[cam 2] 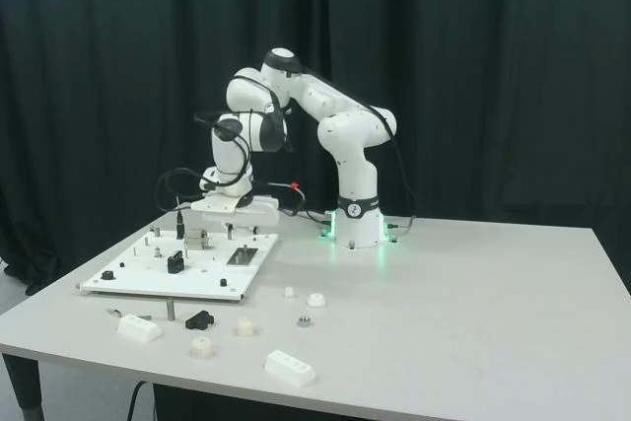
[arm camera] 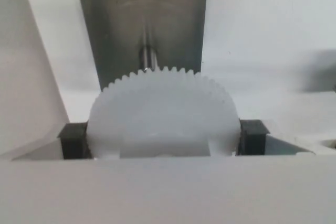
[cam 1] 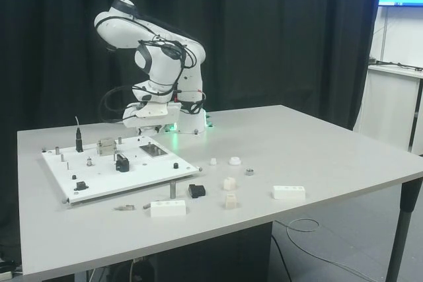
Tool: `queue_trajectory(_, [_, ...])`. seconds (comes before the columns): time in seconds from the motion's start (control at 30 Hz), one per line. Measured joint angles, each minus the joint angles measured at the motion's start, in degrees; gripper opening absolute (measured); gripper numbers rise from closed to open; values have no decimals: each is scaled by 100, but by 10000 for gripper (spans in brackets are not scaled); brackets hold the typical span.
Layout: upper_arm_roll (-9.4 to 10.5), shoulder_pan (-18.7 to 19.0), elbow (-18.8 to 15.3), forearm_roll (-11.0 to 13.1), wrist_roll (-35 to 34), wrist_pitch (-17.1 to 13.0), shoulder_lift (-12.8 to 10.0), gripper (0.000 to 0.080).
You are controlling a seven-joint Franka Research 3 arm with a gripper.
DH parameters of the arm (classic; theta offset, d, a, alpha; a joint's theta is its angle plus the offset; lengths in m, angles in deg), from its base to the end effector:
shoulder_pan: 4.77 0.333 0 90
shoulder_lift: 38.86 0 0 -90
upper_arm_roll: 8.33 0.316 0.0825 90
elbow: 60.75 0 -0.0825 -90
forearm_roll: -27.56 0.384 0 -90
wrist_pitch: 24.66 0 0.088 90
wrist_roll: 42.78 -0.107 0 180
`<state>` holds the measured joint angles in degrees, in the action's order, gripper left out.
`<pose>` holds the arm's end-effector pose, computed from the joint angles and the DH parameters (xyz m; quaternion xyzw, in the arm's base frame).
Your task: Place large gear.
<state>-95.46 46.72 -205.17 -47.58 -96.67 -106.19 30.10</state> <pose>0.3017 -0.2551 0.2356 0.9210 -0.3303 -0.1709 0.1157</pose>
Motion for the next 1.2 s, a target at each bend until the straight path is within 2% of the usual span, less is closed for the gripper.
queue_trajectory(0.3, [159, -42, 3, 64, 0, -2, 4, 597])
queue_trajectory(0.77, [199, -43, 32, 64, 0, -29, 74, 597])
queue_trajectory(1.2, [199, -9, 34, 90, 24, -422, 83, 597])
